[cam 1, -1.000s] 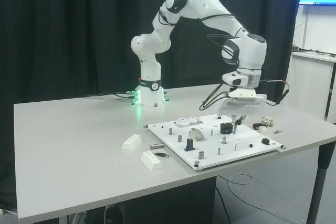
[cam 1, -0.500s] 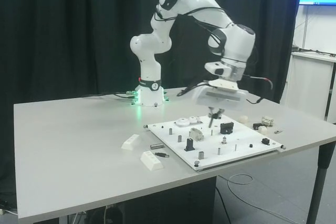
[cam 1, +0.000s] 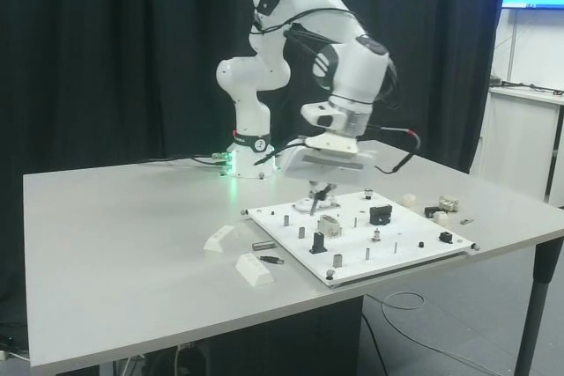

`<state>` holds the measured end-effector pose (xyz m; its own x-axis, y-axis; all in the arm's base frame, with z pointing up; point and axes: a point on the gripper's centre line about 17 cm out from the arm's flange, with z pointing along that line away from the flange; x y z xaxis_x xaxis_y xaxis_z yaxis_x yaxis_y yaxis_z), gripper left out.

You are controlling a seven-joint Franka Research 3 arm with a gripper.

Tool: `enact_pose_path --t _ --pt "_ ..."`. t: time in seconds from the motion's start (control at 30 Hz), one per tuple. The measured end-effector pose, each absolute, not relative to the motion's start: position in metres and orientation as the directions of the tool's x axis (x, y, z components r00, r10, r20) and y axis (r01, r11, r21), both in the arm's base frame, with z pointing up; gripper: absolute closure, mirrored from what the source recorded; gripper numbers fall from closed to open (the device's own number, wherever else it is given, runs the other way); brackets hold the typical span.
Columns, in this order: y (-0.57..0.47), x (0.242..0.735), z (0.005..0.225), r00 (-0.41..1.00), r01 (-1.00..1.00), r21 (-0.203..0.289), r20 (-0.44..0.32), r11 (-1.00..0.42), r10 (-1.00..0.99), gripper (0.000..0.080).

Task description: Place square peg 2.

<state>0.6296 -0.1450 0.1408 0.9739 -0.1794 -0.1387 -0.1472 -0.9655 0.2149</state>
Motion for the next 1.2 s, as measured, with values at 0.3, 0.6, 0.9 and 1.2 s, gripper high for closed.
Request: enact_pose_path --t 0.3,0.6,0.9,1.2 --pt "-0.187 0.610 0.133 0.971 -0.128 0.200 -0.175 -0.971 -0.164 0.0735" --pt "-0.212 0.592 0.118 0.968 -0.118 0.188 -0.195 -0.975 -0.155 0.0735" --pt "-0.224 0.582 0.106 0.967 -0.124 0.183 -0.198 -0.975 -0.160 0.0735" --pt "-0.229 0.579 0.102 0.966 -0.133 0.183 -0.194 -0.974 -0.169 0.0235"
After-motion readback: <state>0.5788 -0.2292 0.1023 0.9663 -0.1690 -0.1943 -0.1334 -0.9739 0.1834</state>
